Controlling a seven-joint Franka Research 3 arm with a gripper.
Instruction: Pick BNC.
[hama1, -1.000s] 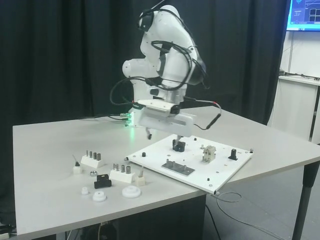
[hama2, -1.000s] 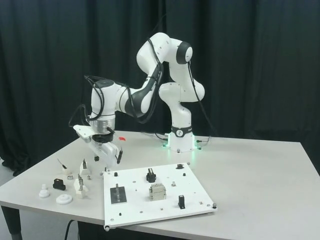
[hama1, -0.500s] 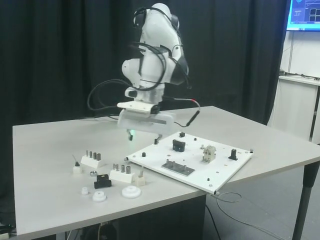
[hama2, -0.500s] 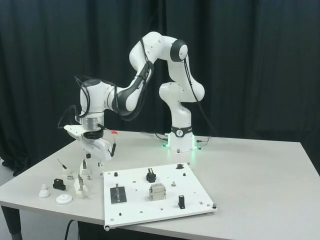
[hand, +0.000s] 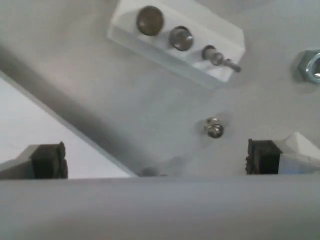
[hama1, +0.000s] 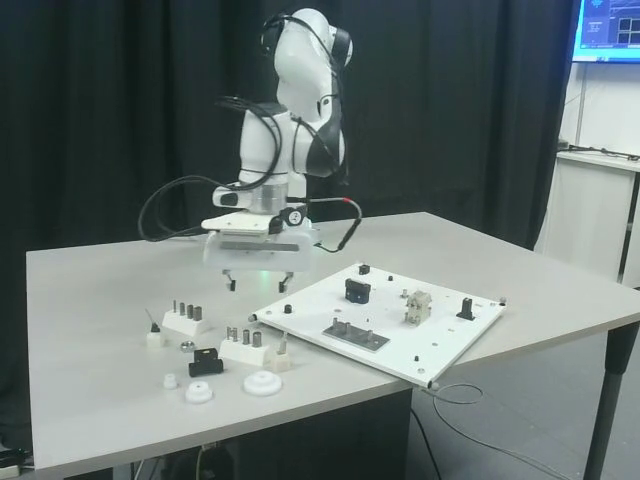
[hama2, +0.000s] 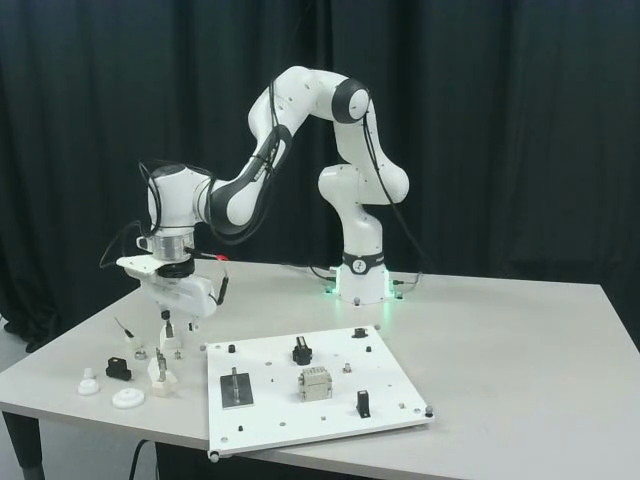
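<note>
While the gripper (hama1: 258, 283) is hung over the loose parts beside the white board (hama1: 440, 335), its jaws are held wide open and empty. BNC connector: which part it is can't be told.

no legible text (monitor (hama1: 608, 30) unreadable)

Tabletop (hand: 150, 110) matt grey, smooth. White block (hand: 175, 42) matt plastic; its pins (hand: 180, 38) dull metal. Hex nut (hand: 311, 65) shiny metal. Arm (hama2: 300, 100) glossy white plastic.
</note>
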